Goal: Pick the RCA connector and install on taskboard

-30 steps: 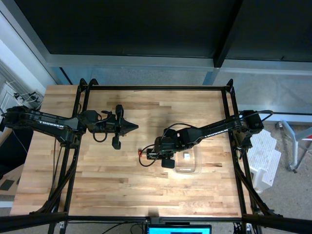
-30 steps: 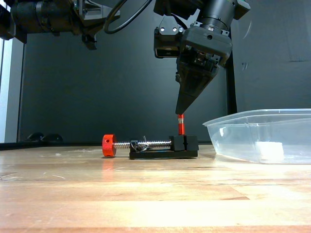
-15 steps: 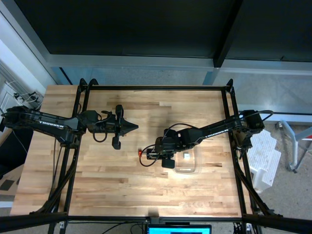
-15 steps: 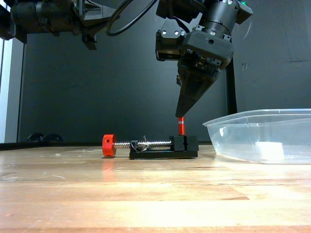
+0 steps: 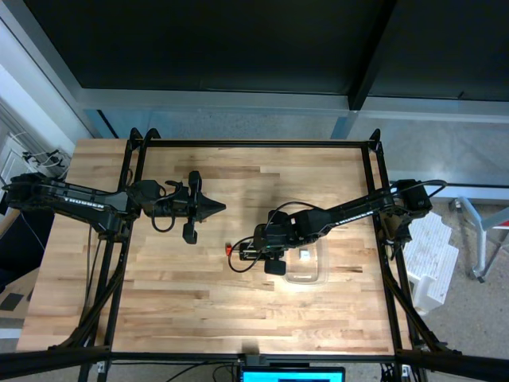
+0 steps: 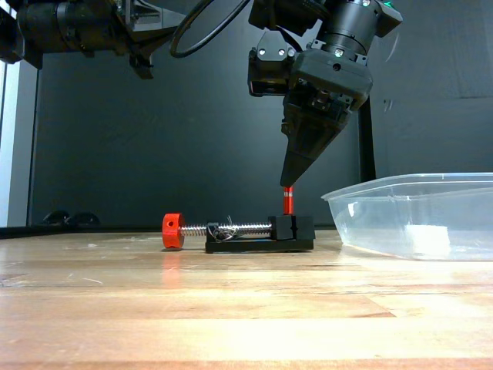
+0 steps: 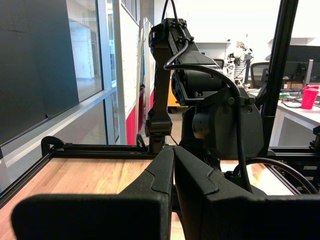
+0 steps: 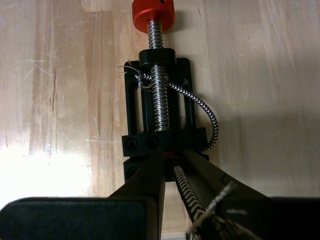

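The taskboard (image 6: pixel 258 235) is a small black block with a red-orange knob (image 6: pixel 172 230) and a threaded screw, lying on the wood at mid-table (image 5: pixel 241 253). The RCA connector (image 6: pixel 287 201), a thin red plug, stands upright in the block's right end. My right gripper (image 6: pixel 287 183) points straight down with its tips at the plug's top. In the right wrist view the right gripper (image 8: pixel 172 156) is closed around the plug and its braided cable (image 8: pixel 186 192), above the taskboard (image 8: pixel 133 107). The left gripper (image 5: pixel 216 208) hovers parked at the left, fingers together (image 7: pixel 173 152).
A clear plastic tray (image 6: pixel 462 202) sits just right of the taskboard (image 5: pixel 318 270), holding a small white square bit (image 6: pixel 428 240). A striped braided cable (image 8: pixel 206 112) loops off the board's side. Black frame rails border the table.
The right gripper has tilted and shifted very slightly to the right, its tip staying at the plug's top. The left arm has not moved.
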